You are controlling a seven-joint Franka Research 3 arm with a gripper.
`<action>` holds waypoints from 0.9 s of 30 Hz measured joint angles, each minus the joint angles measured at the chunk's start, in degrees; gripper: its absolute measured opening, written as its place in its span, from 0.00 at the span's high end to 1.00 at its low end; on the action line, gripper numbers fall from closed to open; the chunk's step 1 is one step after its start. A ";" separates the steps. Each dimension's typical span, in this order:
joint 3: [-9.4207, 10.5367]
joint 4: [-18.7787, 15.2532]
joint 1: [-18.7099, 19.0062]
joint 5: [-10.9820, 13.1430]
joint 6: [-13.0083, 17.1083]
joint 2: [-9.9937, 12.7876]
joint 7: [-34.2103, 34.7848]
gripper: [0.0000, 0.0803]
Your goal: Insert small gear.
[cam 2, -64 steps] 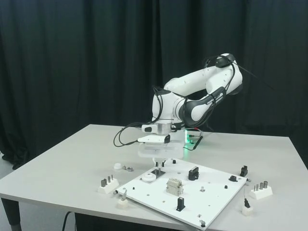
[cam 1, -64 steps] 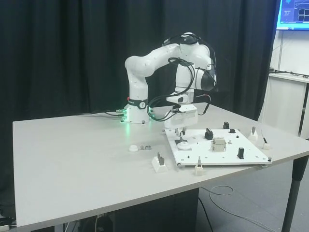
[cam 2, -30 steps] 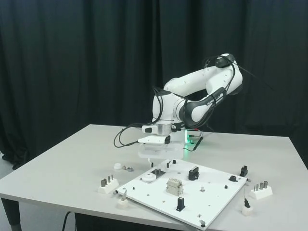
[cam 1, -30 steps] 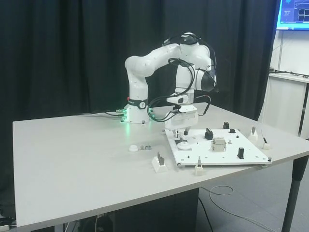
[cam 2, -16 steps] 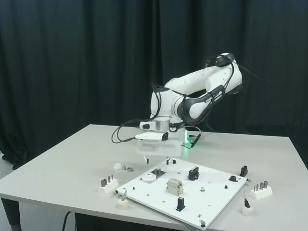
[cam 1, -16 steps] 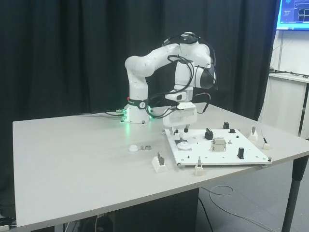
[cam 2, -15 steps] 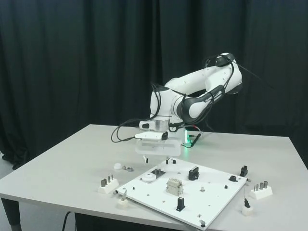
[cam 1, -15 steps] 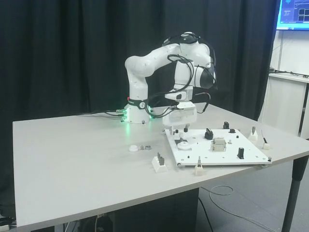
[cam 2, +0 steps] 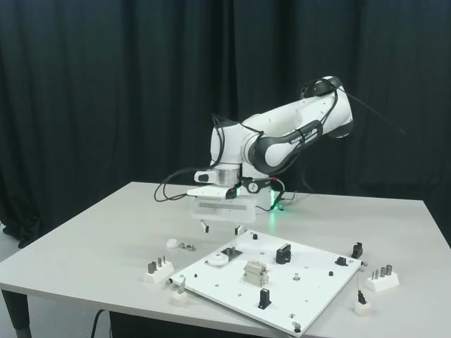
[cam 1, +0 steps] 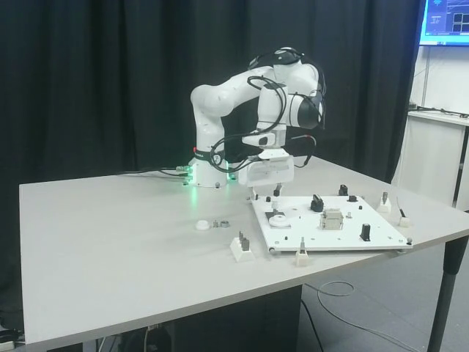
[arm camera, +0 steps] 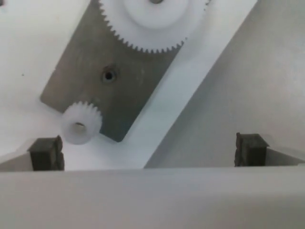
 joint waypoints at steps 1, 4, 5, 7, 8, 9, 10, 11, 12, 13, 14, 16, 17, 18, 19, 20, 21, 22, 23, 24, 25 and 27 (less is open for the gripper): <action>0.01 0.05 -0.23 0.00 -0.14 0.00 -0.01 0.00; 0.05 0.17 -0.78 0.01 -0.57 0.00 -0.07 0.00; 0.09 0.23 -0.97 0.01 -0.73 0.00 -0.09 0.00; 0.17 0.33 -1.26 0.05 -0.97 0.00 -0.12 0.00; 0.23 0.38 -1.38 0.07 -1.07 0.00 -0.14 0.00; 0.32 0.43 -1.52 0.11 -1.16 0.00 -0.16 0.00; 0.40 0.47 -1.60 0.14 -1.22 0.00 -0.20 0.00; 0.53 0.54 -1.71 0.21 -1.29 0.00 -0.25 0.00; 0.67 0.60 -1.80 0.30 -1.32 0.00 -0.31 0.00; 0.82 0.65 -1.87 0.44 -1.33 0.00 -0.37 0.00; 0.98 0.70 -1.93 0.60 -1.33 0.00 -0.42 0.00; 1.27 0.79 -2.04 0.94 -1.33 0.00 -0.51 0.00; 1.40 0.83 -2.10 1.12 -1.32 0.00 -0.56 0.00; 1.55 0.88 -2.18 1.26 -1.29 0.00 -0.60 0.00; 1.68 0.93 -2.26 1.37 -1.25 0.00 -0.62 0.00; 1.81 0.99 -2.35 1.48 -1.20 0.00 -0.65 0.00; 1.95 1.05 -2.46 1.60 -1.14 0.00 -0.67 0.00; 2.08 1.11 -2.58 1.71 -1.08 0.00 -0.69 0.00; 2.23 1.17 -2.70 1.86 -1.02 -0.01 -0.73 0.00; 2.35 1.24 -2.83 2.00 -0.98 -0.02 -0.80 0.00; 2.37 1.29 -2.92 2.05 -0.98 -0.03 -0.89 0.00; 2.44 1.37 -3.11 2.12 -0.98 -0.04 -1.04 0.00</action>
